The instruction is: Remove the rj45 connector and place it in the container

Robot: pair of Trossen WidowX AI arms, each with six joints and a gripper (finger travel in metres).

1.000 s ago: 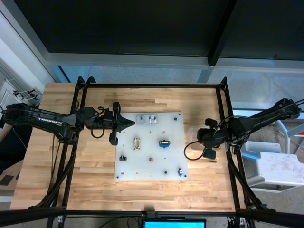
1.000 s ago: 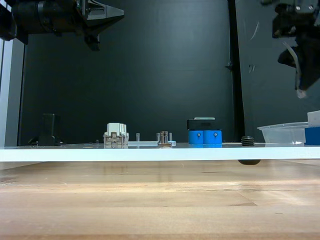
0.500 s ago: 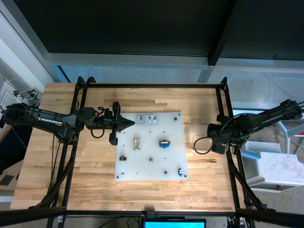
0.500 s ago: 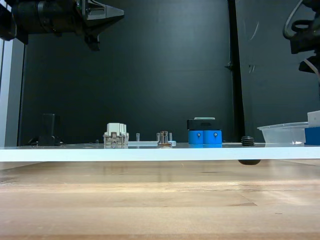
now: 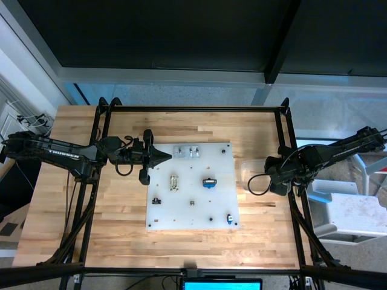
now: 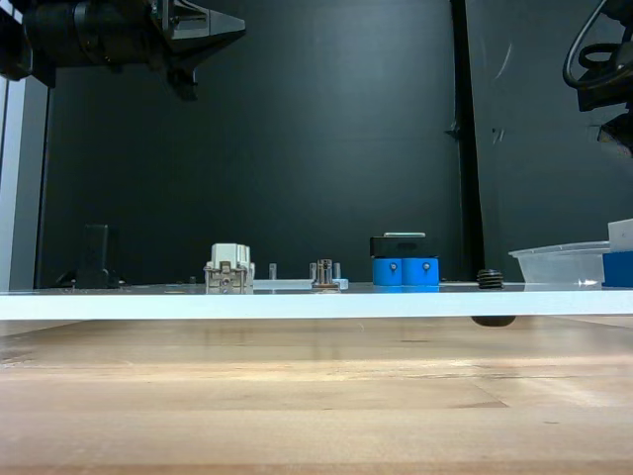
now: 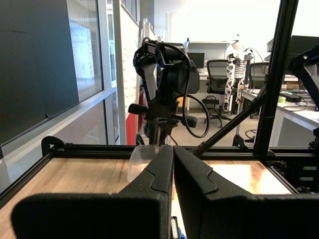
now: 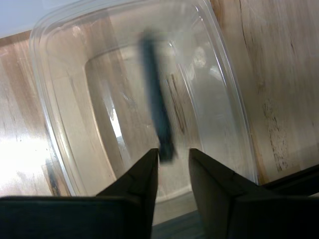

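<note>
The clear container (image 5: pixel 249 172) sits on the table just right of the white board (image 5: pixel 181 211). My right gripper (image 5: pixel 270 176) hangs above the container's right side. In the right wrist view it (image 8: pixel 173 152) is open by a narrow gap over the container (image 8: pixel 40 74). A dark blurred strip (image 8: pixel 157 109), apparently the rj45 connector, runs from that gap out over the tub's floor. I cannot tell whether it rests in the tub. My left gripper (image 5: pixel 168 156) is shut and empty, high above the board's left edge.
The white board (image 6: pixel 297 302) carries a grey connector block (image 6: pixel 228 267), a small metal fitting (image 6: pixel 324 273), a blue and black block (image 6: pixel 404 262) and a black knob (image 6: pixel 490 280). A black frame surrounds the table. The container (image 6: pixel 559 262) stands at the far right.
My right gripper has drawn back to the right and risen, uncovering more of the container. The left arm has not moved.
</note>
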